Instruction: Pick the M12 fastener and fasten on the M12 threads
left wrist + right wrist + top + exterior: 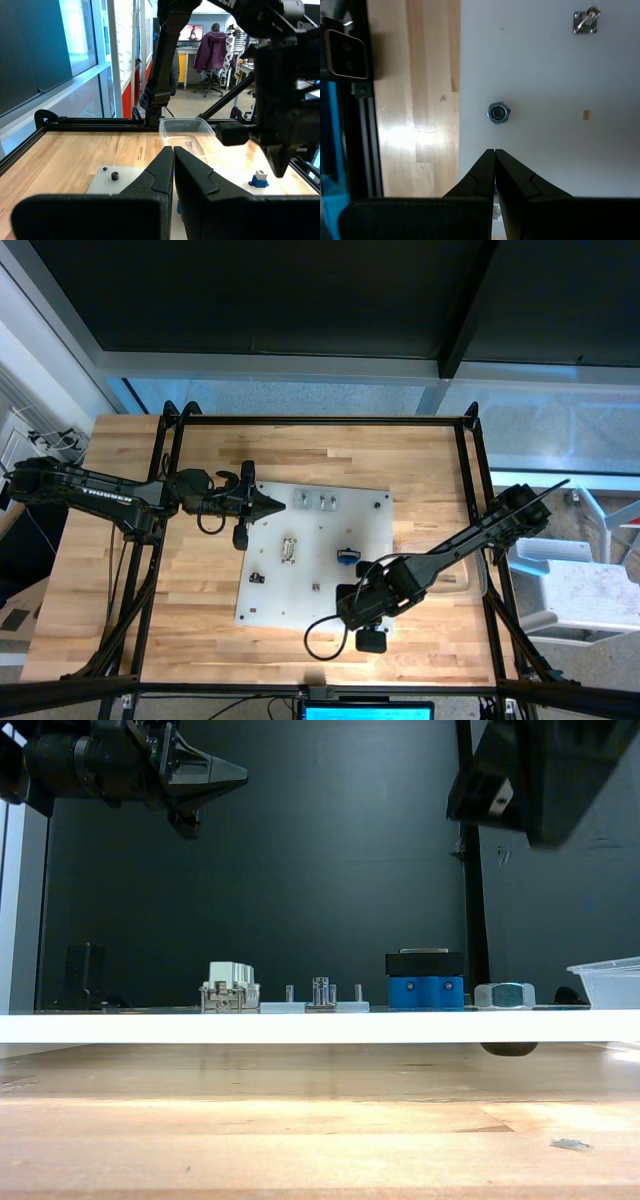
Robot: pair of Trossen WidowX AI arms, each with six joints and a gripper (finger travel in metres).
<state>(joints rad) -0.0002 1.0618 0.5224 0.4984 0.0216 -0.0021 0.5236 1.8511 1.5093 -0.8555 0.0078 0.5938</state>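
The small silver M12 nut (498,113) lies flat on the white board (545,75), close to the edge that borders the wood. Its centre looks dark. In the low view the nut (505,995) sits at board level with no ribs showing under it, so it seems run down on its stud. My right gripper (494,150) hangs above the board a short way from the nut, shut with nothing between its fingers. In the high view the right gripper (352,608) covers the nut. My left gripper (283,508) hovers shut over the board's far left edge.
A clear tray (455,585) stands beside the board's right edge, behind the nut in the low view. A blue-and-black fitting (425,990) and small connectors (232,988) stand on the board. The black frame rails (480,490) border the table.
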